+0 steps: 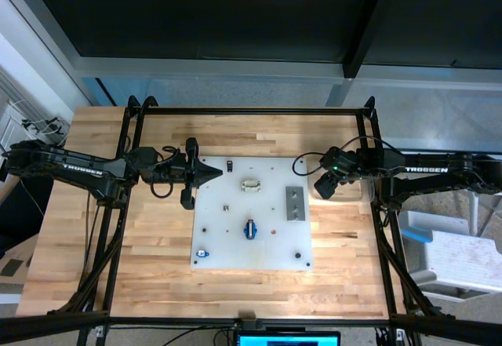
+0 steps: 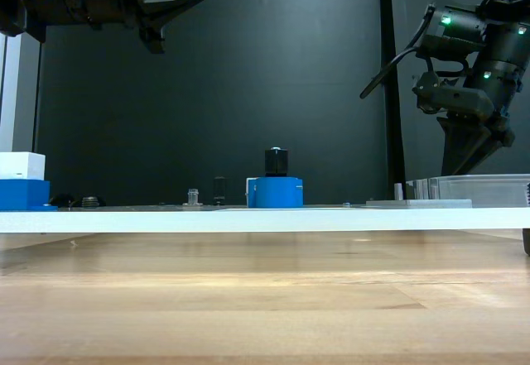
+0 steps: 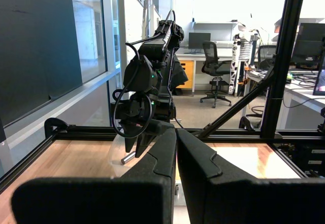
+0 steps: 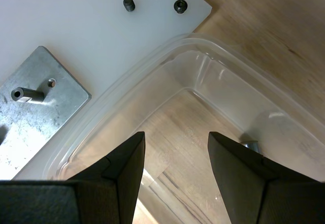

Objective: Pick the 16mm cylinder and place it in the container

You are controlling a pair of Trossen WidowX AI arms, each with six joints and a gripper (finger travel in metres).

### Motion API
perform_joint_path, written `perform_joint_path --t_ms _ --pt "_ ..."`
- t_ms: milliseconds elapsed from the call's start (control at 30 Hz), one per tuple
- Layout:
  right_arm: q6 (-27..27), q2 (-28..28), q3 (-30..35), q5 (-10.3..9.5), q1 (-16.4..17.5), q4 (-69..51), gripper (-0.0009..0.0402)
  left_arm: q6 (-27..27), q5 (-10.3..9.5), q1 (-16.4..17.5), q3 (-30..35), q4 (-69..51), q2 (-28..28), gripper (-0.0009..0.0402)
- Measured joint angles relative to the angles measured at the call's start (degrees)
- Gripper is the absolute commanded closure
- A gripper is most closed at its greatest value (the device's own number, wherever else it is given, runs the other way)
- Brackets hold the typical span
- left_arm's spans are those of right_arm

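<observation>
Two arms reach inward toward the white board [image 1: 267, 256]. The left arm lies stretched out level, high above the board's left edge. Its left tool [image 1: 213, 172] points across the board, the black fingers pressed together into one wedge. The right arm bends down at the wrist just off the board's right edge, so the right tool [image 4: 176, 135] points into the container [image 4: 152, 61]; its fingers are spread apart and hold nothing.

The container is a clear, glossy plastic tray with rounded corners. It sits on the pale wood-strip bench [image 4: 264, 26], just beside the board's right edge. The 16mm cylinder [image 4: 250, 144], a short dull-grey metal peg, lies inside the container, partly hidden behind one finger. On the board beside the container lies a flat, mottled metal plate [image 4: 56, 112] carrying a small round post [image 4: 28, 94].
</observation>
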Motion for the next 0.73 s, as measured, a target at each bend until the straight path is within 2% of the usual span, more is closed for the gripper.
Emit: perform_joint_path --t_ms 733 --pt "0.0 0.0 0.0 0.09 0.0 0.0 0.026 0.0 0.0 0.0 0.0 0.0 0.0 0.0393"
